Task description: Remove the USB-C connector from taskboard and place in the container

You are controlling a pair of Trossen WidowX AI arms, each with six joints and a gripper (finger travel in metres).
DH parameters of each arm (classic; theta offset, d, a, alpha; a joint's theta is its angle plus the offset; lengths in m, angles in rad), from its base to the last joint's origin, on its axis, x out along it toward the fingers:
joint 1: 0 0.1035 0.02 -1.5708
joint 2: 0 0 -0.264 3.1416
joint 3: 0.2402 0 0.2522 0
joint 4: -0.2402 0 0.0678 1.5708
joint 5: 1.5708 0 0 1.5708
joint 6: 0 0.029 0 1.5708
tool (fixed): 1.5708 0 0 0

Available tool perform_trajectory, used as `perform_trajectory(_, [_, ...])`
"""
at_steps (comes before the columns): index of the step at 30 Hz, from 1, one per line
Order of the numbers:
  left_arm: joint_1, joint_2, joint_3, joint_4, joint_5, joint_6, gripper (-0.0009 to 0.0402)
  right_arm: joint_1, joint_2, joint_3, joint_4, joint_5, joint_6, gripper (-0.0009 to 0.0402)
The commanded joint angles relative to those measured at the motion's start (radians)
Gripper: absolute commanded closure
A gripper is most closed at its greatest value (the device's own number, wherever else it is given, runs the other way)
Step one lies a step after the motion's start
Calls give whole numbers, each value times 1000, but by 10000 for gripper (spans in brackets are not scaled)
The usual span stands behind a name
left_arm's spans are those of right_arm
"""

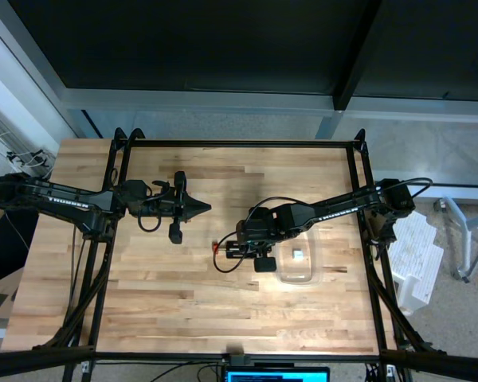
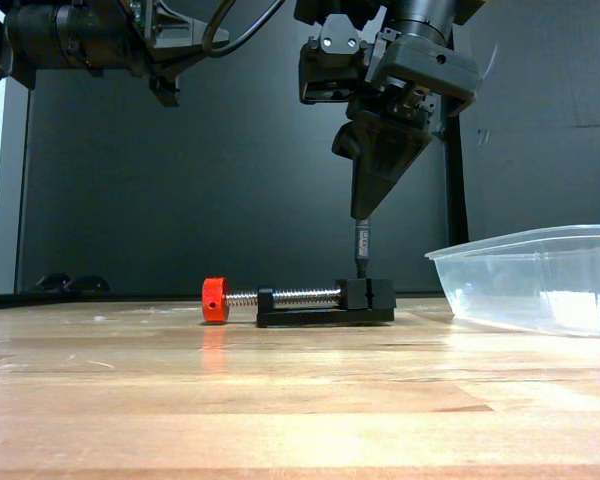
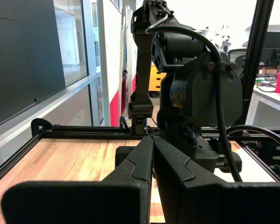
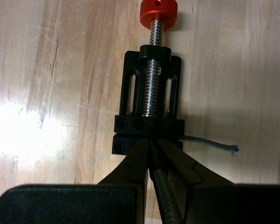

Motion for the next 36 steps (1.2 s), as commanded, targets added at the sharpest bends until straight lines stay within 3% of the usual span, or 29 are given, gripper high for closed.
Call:
perform_trajectory(1, [0, 0, 0, 0, 0, 0, 393, 1, -19, 3, -3, 1, 1, 393])
perform_trajectory(16, [0, 0, 0, 0, 0, 0, 393, 11, -58, 45, -54, 0, 16, 393])
perform_trajectory(36, [0, 0, 0, 0, 0, 0, 393, 53, -299, -243, -55, 1, 159, 393])
